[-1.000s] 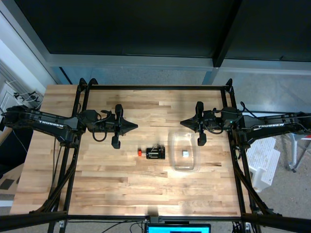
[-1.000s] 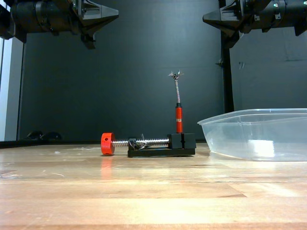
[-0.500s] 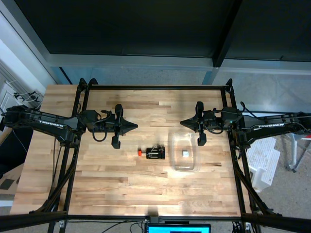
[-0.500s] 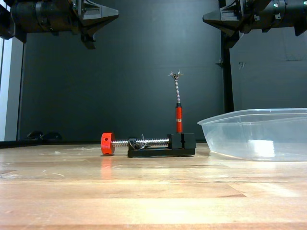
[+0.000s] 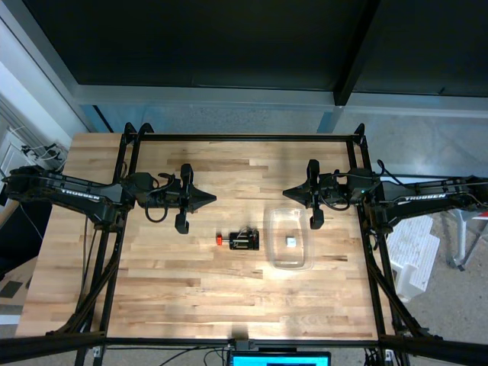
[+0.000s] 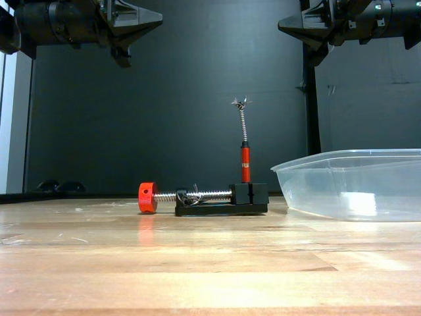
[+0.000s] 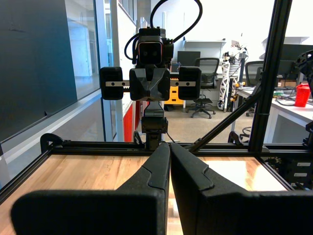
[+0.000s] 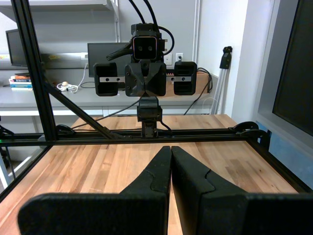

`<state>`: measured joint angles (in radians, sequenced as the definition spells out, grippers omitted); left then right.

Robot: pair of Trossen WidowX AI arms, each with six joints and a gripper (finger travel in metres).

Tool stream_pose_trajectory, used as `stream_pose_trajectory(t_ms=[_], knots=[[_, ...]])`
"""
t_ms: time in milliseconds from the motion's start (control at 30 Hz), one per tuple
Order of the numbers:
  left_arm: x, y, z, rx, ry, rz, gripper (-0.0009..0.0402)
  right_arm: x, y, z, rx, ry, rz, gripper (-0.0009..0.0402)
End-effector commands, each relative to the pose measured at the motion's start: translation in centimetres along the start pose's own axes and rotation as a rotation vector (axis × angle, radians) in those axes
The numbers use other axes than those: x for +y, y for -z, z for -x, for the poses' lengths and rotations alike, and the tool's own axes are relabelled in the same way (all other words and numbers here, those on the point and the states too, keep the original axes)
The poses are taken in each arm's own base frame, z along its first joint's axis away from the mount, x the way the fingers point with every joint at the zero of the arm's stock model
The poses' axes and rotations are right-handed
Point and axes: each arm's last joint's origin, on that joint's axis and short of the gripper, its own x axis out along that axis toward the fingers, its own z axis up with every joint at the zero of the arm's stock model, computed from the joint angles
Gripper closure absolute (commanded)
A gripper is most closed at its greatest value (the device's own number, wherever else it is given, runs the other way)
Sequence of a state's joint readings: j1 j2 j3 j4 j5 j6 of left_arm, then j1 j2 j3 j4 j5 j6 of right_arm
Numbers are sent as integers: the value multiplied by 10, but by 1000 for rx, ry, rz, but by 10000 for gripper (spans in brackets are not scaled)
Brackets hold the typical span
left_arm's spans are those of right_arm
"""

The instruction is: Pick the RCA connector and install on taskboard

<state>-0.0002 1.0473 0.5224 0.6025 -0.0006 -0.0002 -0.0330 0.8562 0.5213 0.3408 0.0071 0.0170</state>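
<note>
At the middle of the table [image 5: 191, 297], the connector [image 6: 245, 161] stands upright on the black vise [image 5: 245, 241], its braided cable [image 6: 243, 125] rising free with nothing holding it. The clear tray [image 5: 269, 238] sits at the vise's 3 o'clock, with the white block [image 5: 290, 241] inside. The left gripper [image 5: 211, 198] hangs high at the vise's 10 o'clock, the right gripper [image 5: 287, 193] at 1 o'clock; both have their fingers pressed together on nothing

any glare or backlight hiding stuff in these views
High view: bright patch on the table around the vise. Low view: left gripper and right gripper hang dark up high, connector on the vise stands out against the dark backdrop.
</note>
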Motion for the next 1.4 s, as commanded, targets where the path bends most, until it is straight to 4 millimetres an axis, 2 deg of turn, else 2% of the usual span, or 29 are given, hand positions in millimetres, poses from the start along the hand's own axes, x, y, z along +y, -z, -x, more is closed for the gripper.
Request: stream_pose_trajectory(t_ms=[33,1400], knots=[[0,0,0,-1,0,0,393,0,0,0,0,0,0,393],[0,0,0,-1,0,0,393,0,0,0,0,0,0,393]])
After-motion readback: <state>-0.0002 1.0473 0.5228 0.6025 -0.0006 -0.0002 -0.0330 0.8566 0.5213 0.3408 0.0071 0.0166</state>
